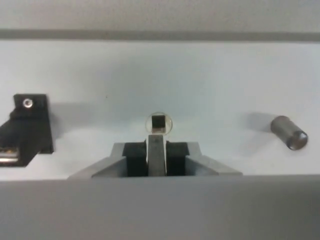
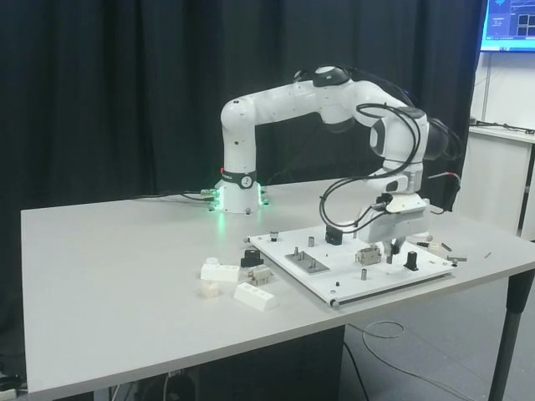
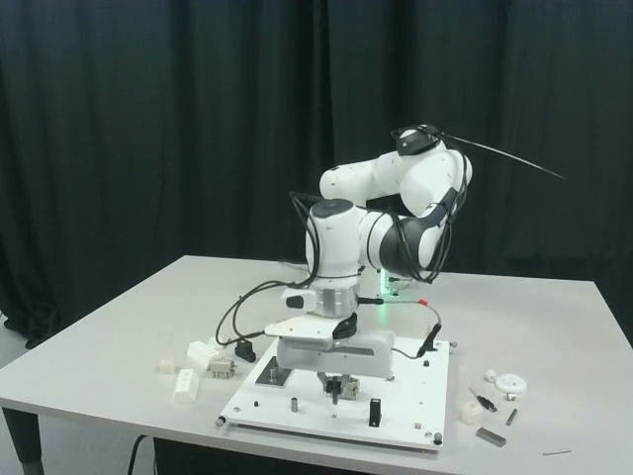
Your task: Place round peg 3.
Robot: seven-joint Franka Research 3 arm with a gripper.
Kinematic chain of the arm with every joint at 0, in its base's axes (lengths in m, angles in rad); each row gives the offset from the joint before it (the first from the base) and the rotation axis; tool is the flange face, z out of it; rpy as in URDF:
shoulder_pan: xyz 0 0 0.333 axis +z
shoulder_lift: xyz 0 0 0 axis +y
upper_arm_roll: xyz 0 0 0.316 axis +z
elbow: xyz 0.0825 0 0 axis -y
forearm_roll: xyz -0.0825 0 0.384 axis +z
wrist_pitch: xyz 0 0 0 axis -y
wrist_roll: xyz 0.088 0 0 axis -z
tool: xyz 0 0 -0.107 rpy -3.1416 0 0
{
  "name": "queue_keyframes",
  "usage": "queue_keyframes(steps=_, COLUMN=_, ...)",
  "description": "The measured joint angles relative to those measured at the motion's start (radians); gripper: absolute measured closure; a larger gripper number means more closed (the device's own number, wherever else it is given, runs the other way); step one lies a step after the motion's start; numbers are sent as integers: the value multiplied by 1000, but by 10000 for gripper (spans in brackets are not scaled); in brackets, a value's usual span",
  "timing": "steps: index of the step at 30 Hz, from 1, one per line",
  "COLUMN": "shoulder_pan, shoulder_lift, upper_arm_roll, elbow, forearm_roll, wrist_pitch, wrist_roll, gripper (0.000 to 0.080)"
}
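Fingers point(image 1: 156, 150) shut on round peg point(image 1: 159, 123), low over white board point(image 1: 210, 90).

A flat white rectangular assembly board point(image 2: 334, 280) lies on the grey table point(image 2: 125, 276). Small black and grey upright fixtures point(image 2: 311, 261) stand on the board. On the table at 9 o'clock from the board, seen in the first room view, lies a cluster of loose white block-shaped parts point(image 2: 238, 284). In the second room view, small white round parts point(image 3: 509, 383) and a short grey bar point(image 3: 491, 436) rest on the table at 3 o'clock from the board. A black curtain point(image 3: 148, 129) hangs behind the table.
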Motion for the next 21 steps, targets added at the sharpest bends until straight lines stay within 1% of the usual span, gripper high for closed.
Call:
queue_keyframes(steps=6, shoulder_pan=0, shoulder_lift=0, upper_arm_roll=-18, elbow=7, forearm_roll=0, wrist_pitch=-16, wrist_roll=0, gripper=725)
queue_keyframes(steps=17, shoulder_pan=0, shoulder_lift=0, upper_arm_roll=-20, elbow=9, forearm_roll=0, wrist_pitch=-17, wrist_roll=0, gripper=725)
queue_keyframes(steps=21, shoulder_pan=2, shoulder_lift=-1, upper_arm_roll=-21, elbow=12, forearm_roll=0, wrist_pitch=-32, wrist_roll=2, gripper=725)
